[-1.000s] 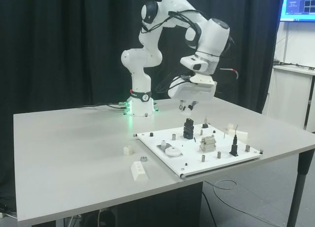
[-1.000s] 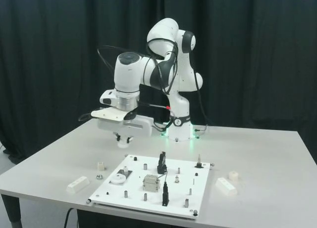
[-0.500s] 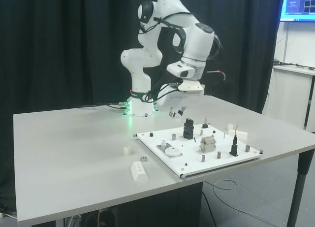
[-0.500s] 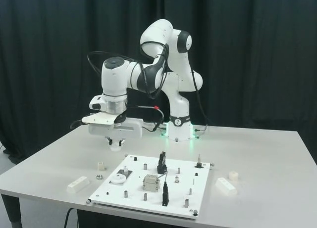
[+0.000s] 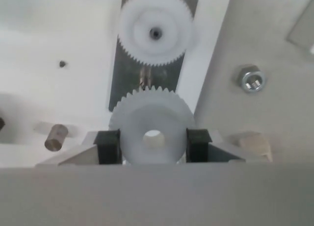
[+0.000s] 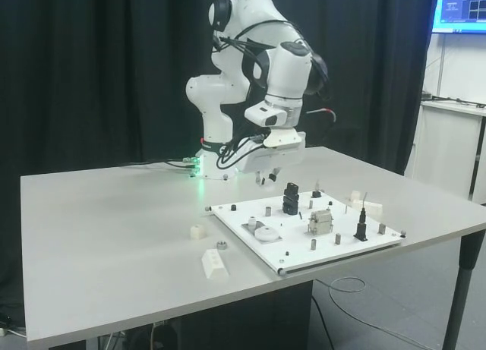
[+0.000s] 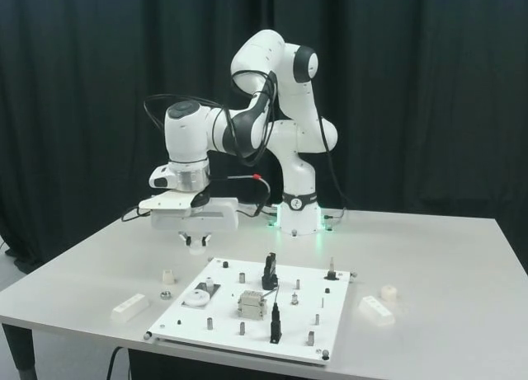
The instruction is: Insert medium gear.
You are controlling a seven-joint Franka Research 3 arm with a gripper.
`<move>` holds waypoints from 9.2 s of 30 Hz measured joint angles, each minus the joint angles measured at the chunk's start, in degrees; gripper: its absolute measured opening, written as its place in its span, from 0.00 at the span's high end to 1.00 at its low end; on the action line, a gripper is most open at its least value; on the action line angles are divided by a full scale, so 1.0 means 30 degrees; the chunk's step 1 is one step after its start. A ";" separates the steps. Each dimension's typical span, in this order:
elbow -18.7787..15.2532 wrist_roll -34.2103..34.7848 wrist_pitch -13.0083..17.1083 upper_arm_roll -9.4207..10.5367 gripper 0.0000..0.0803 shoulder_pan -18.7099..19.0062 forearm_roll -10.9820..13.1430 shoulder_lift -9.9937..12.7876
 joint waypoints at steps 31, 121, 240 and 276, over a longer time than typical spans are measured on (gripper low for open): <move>-0.5087 0.0008 0.6532 -0.0199 0.65 0.0258 0.0125 -0.1426; -0.6046 -0.1943 0.8697 -0.0364 0.65 0.0075 0.2086 0.0256; -0.5694 -0.0561 0.8109 -0.0388 0.65 0.0318 0.1443 0.0724; -0.5710 -0.0724 0.8129 -0.0404 0.65 0.0298 0.1639 0.0729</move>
